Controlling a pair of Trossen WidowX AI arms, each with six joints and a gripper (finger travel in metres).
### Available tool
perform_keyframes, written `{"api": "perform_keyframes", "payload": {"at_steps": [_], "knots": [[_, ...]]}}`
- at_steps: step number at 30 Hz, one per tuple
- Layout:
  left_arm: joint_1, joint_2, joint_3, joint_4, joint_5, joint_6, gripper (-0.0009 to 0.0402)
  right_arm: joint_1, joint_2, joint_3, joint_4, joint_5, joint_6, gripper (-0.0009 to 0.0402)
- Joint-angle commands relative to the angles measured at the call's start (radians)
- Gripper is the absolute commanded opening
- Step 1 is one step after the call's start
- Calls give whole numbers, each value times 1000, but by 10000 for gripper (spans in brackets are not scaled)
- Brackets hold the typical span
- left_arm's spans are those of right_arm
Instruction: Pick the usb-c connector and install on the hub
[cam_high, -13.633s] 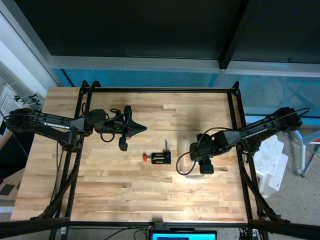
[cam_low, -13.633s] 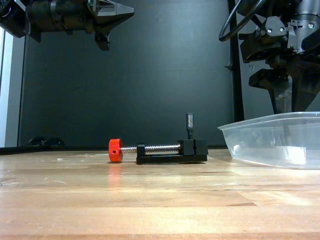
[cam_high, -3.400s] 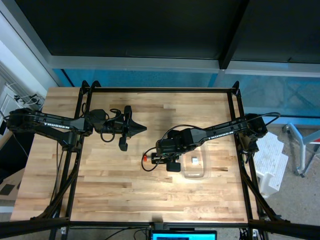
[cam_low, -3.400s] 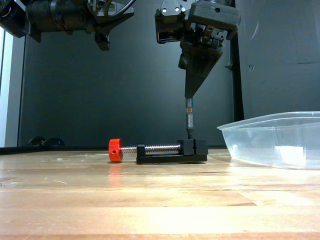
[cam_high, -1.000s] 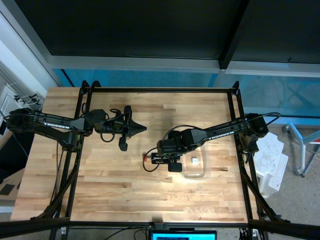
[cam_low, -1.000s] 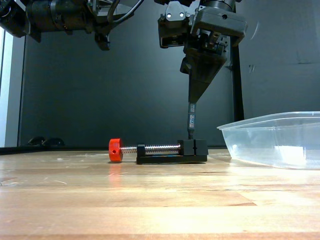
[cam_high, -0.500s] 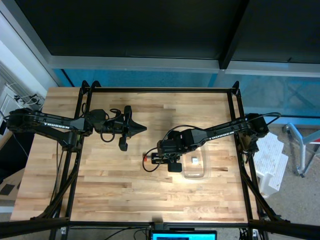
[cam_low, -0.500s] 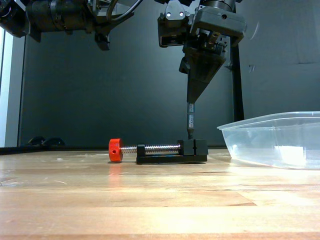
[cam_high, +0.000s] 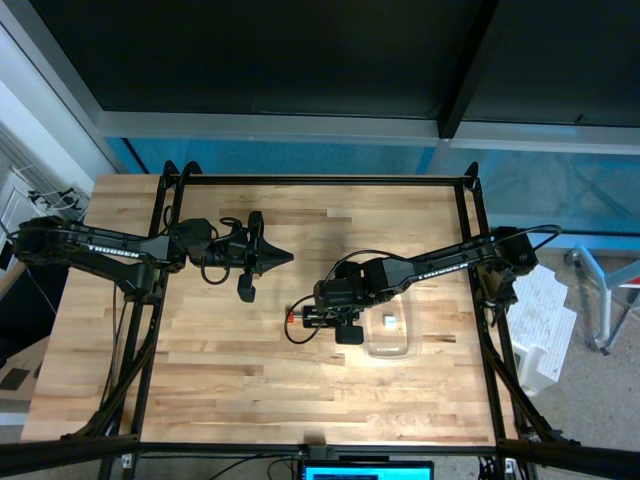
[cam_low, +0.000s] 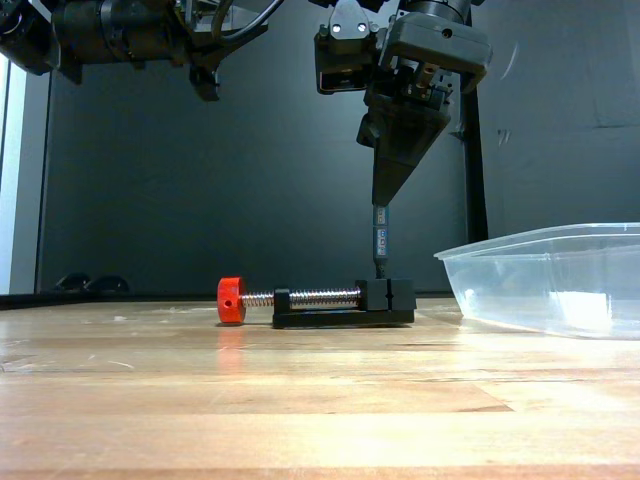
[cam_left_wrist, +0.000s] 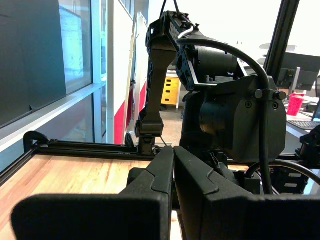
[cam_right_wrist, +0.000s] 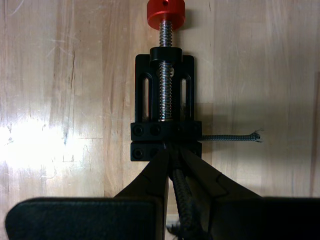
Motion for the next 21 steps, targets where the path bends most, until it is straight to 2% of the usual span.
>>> {"api": "perform_keyframes", "payload": {"at_steps": [1, 11, 21], "knots": [[0, 0, 0, 0, 0, 0, 0, 0, -3, 1, 10, 0, 0, 12], [0, 0, 0, 0, 0, 0, 0, 0, -12, 5, 14, 1, 8, 100], [0, 0, 0, 0, 0, 0, 0, 0, -52, -1, 5, 0, 3, 153]]}}
